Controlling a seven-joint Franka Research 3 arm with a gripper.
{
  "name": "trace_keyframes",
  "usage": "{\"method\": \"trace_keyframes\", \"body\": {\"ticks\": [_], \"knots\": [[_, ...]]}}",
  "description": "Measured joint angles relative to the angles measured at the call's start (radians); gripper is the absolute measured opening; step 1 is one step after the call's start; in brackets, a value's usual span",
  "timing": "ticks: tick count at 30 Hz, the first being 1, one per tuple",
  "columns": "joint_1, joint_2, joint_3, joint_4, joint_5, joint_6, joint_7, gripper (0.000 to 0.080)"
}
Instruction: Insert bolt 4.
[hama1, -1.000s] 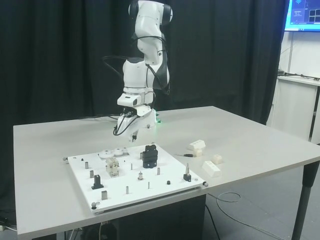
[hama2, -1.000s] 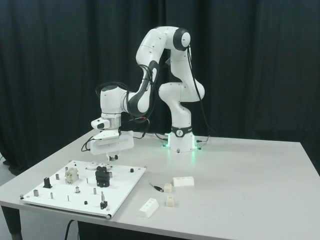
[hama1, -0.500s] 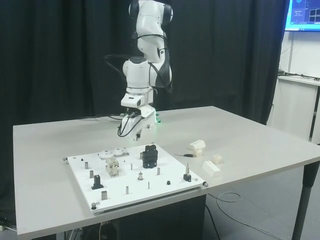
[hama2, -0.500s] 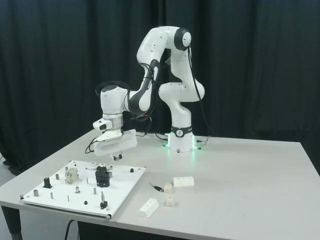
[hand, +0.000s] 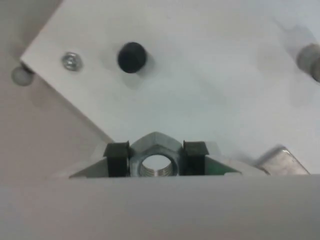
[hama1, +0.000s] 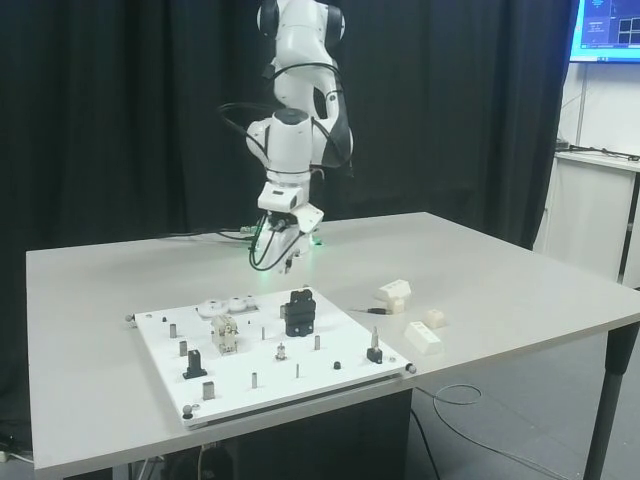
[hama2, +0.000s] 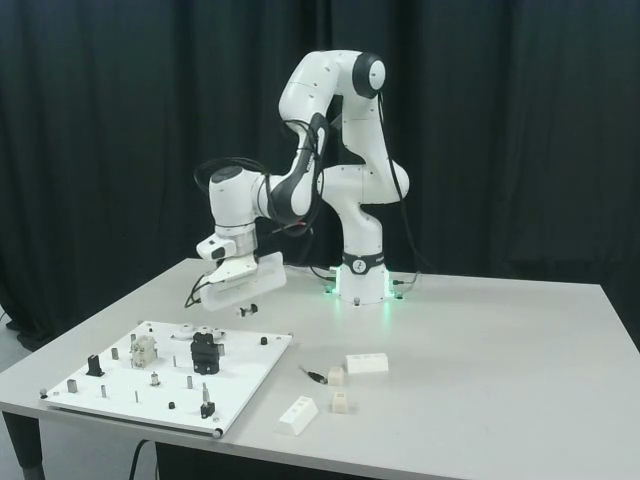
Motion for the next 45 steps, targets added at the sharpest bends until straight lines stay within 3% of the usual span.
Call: {"method": "trace_keyframes", "body": {"ticks": [6,16,23,28,33,37,42,45], "knots": [[0.024,-0.013,0.002,-0.003,-0.051,-0.026,-0.010,0.0225],[0.049,-0.019,0.002,-0.008,-0.111,-0.025,-0.061,0.0225],[0.048,-0.017,0.001,-0.017,-0.118,-0.001,-0.085,0.0225],[0.042,-0.011,0.000,-0.038,-0.117,0.046,-0.086,0.0225],[0.042,0.001,0.002,-0.062,-0.095,0.111,-0.089,0.0225],[0.044,0.013,0.010,-0.080,-0.053,0.155,-0.117,0.0225],[0.048,0.028,0.021,-0.094,0.019,0.180,-0.181,0.0225],[0.049,0.034,0.022,-0.097,0.041,0.183,-0.207,0.0225]]}}
